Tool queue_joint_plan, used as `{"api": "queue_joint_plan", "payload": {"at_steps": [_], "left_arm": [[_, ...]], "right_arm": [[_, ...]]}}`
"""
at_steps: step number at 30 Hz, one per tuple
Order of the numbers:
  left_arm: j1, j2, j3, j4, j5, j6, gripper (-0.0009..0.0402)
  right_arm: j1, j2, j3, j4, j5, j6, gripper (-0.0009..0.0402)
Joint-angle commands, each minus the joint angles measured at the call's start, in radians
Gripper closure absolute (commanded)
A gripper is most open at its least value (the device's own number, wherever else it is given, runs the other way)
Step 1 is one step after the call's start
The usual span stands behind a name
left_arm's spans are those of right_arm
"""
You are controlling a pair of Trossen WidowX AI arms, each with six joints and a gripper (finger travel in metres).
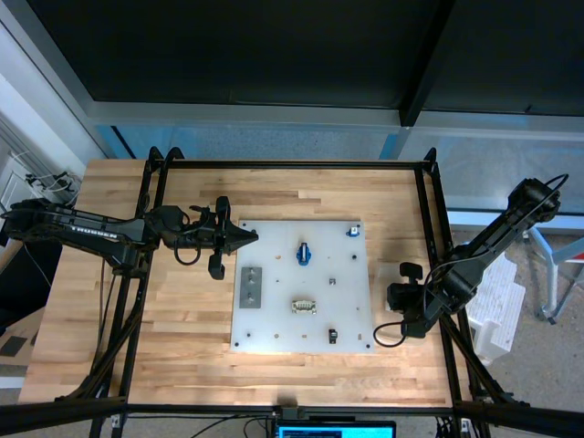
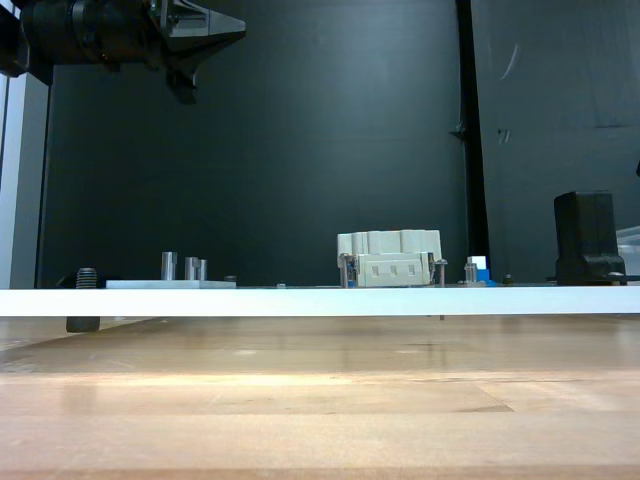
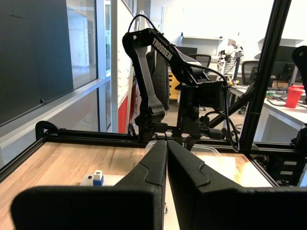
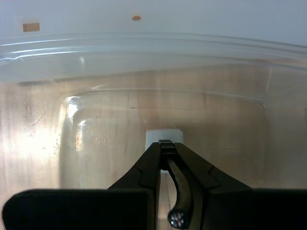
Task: Pick the USB connector and install on taskboard
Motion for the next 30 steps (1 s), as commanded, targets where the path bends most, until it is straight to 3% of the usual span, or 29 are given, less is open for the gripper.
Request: {"api": "queue_joint_plan", "payload": {"at_steps": [1,17,30], "left_arm": [[0.0,0.0,0.0,0.0,0.0,0.0,0.0393],[0.0,0.0,0.0,0.0,0.0,0.0,0.0393],[0.0,0.0,0.0,0.0,0.0,0.0,0.0393]], "right_arm": [[0.004,-0.018,0.0,-0.009,0.019,-0.006,0.0393],[0.009,-0.08,0.003,-0.055,0.035,-0.012,0.0393],[0.002,-0.037,0.138,-0.095,0.027,-0.068,0.0393]]}}
